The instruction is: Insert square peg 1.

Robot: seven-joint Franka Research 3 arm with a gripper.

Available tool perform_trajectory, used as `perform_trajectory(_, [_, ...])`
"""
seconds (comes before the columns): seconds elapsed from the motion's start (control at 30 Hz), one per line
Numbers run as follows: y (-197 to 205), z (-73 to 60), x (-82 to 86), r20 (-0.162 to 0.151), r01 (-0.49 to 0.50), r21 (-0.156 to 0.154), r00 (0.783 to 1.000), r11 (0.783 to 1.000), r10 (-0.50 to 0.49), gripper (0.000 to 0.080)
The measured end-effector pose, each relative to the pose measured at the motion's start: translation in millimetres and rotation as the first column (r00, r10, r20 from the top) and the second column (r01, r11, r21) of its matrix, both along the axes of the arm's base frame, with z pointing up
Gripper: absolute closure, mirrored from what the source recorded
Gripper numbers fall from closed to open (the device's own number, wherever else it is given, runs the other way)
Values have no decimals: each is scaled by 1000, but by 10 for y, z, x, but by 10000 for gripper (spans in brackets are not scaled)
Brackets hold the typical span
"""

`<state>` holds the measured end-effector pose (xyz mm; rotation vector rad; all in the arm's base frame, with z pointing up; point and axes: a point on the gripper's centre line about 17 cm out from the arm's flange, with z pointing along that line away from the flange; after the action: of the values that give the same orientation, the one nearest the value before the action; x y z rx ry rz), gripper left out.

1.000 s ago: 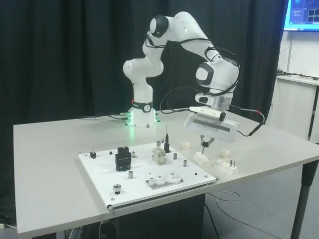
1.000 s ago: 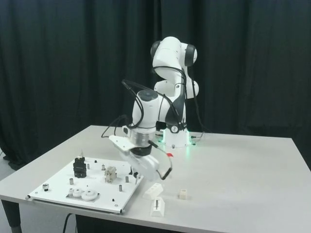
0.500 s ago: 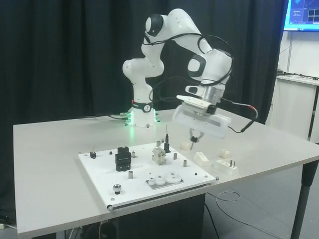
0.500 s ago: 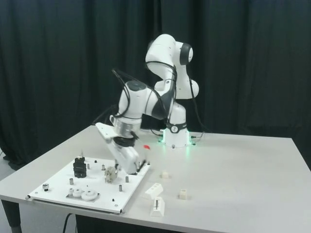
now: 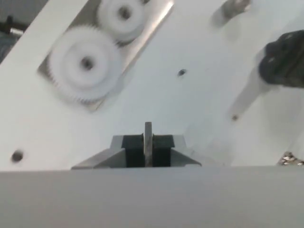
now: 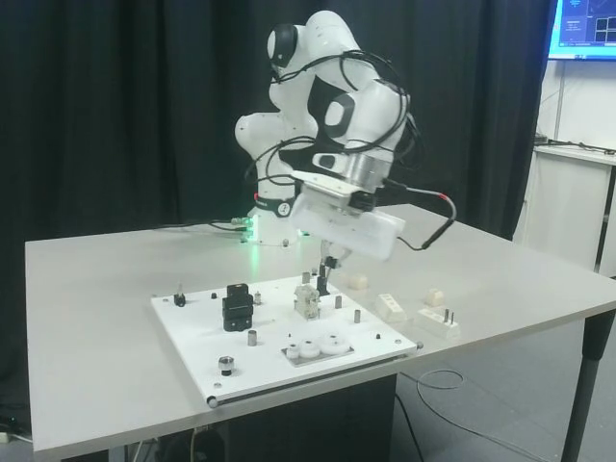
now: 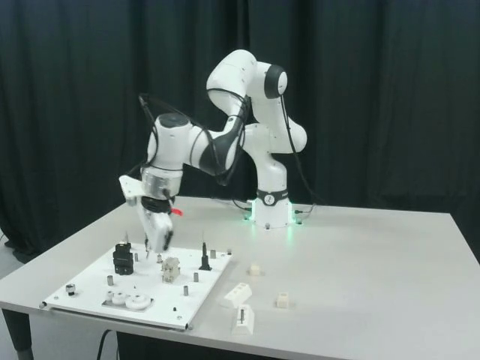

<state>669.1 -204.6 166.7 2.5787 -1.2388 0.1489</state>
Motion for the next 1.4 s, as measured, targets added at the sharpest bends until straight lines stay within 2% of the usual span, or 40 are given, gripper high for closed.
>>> perform_trajectory(0.23, [-304, 25, -77, 39, 155, 7, 987, 988, -156, 770])
perform_trajectory(0.6, [-553, 7, -194, 57, 278, 42, 958, 960, -280, 771])
perform_trajectory(0.73, [-618, -3, -283, 46, 325, 43, 944, 945, -326, 771])
perform_trajectory(1.0, [-735, -19, -546, -3, 404, 44, 915, 914, -405, 771])
perform_trajectory(1.17, [-751, -44, -648, -13, 462, 77, 887, 884, -462, 771])
perform_trajectory(1.4, [-771, -85, -738, -8, 537, 124, 842, 835, -540, 771])
